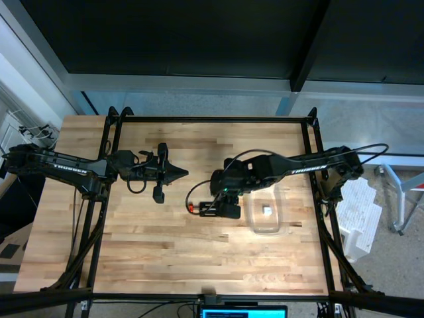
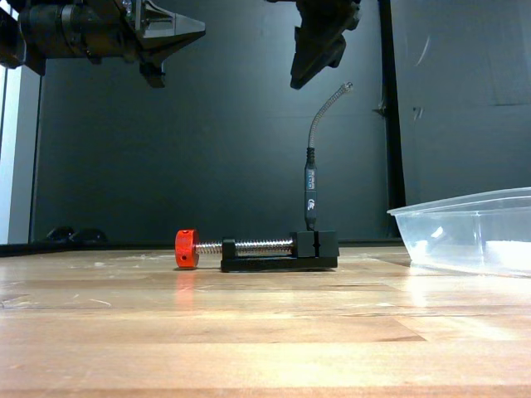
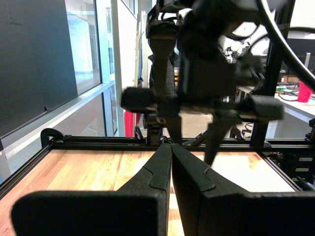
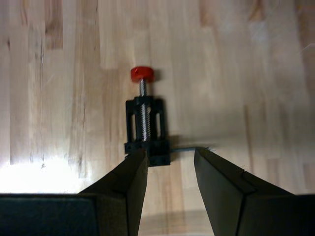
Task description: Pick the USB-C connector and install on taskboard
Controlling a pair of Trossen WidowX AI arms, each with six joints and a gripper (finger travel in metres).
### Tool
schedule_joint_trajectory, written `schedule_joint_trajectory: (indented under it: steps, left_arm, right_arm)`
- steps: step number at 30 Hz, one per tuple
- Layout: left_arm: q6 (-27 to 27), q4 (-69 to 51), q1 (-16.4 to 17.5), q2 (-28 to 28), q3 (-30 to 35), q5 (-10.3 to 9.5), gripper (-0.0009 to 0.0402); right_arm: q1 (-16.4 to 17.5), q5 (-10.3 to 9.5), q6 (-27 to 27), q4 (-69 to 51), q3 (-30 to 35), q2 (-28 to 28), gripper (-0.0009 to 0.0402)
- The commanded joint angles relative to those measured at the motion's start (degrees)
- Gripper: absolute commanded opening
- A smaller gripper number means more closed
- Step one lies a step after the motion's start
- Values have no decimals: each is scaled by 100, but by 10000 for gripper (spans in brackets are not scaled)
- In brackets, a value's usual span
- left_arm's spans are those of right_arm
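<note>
High view: left gripper (image 1: 180, 173) is left of centre above the tabletop (image 1: 146, 252), pointing right, well apart from everything. Right gripper (image 1: 226, 199) is at frame centre, right over the taskboard (image 1: 207, 208), whose orange knob (image 1: 191, 208) sticks out to the left. A clear tray (image 1: 255, 225) sits just right of it with a small white block (image 1: 266, 210) inside. The USB-C connector can't be made out here. Low view: the taskboard (image 2: 278, 251) lies flat at centre, knob (image 2: 187, 249) at its left end. The USB-C connector (image 2: 310, 195) stands upright in the block's right end, its flexible stem curving up and to the right. The right gripper (image 2: 305, 70) hangs at top centre above the connector, not touching it. The left gripper (image 2: 195, 33) is at top left and the tray (image 2: 465, 228) at lower right. Left wrist view: the left gripper (image 3: 171, 157) has its fingers (image 3: 157, 169) pressed together on nothing, with the right arm blurred ahead. Right wrist view: the right gripper (image 4: 170, 162) has its fingers (image 4: 130, 172) apart and empty. The taskboard (image 4: 145, 130) is on the wood just beyond them, its knob (image 4: 142, 73) at the far end.
</note>
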Motion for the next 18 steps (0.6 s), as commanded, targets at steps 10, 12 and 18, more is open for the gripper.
schedule_joint_trajectory:
  steps: [10, 12, 18]
  left_arm:
    - [0, 0, 0, 2, 2, 0, 0]
    - [0, 2, 2, 2, 2, 0, 0]
    - [0, 2, 0, 2, 2, 0, 0]
  right_arm:
    - [-798, -774, -483, 2105, -1985, -1628, 18]
    - [-850, -890, -708, 2461, -2315, -1858, -4]
    - [-872, -925, -1040, 3379, -3049, -2424, -2]
